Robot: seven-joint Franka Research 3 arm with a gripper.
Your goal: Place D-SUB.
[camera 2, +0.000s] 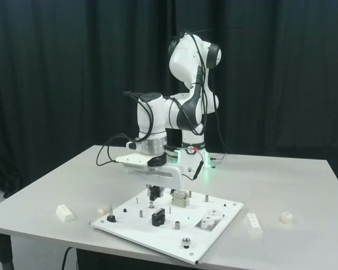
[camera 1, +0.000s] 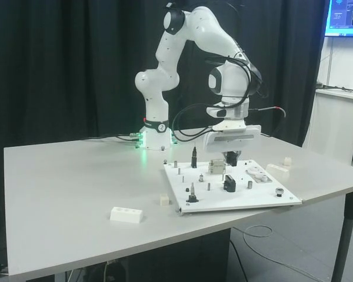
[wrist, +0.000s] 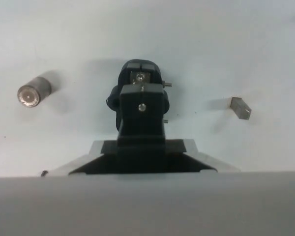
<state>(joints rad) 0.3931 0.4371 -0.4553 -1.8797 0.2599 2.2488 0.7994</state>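
Observation:
My gripper (wrist: 140, 83) points down at the white board (camera 1: 265, 197) and is shut on the black D-SUB (wrist: 113, 101). The plug's body bulges out on both sides of the fingers, and small metal screws stick out of one side. In the first room view the gripper (camera 1: 230, 158) hangs a short way above the board. A black block (camera 1: 228, 185) sits on the board just below and in front of it. The second room view shows the gripper (camera 2: 152, 197) over the board (camera 2: 214, 236), behind that black block (camera 2: 158, 217).
On the board near the gripper are a metal cylinder (wrist: 34, 91) and a small grey block (wrist: 241, 107). Several pegs and a grey fixture (camera 1: 217, 167) also stand there. Off the board lie a white holed block (camera 1: 126, 215), a small white cube (camera 1: 164, 200) and white parts (camera 1: 277, 170).

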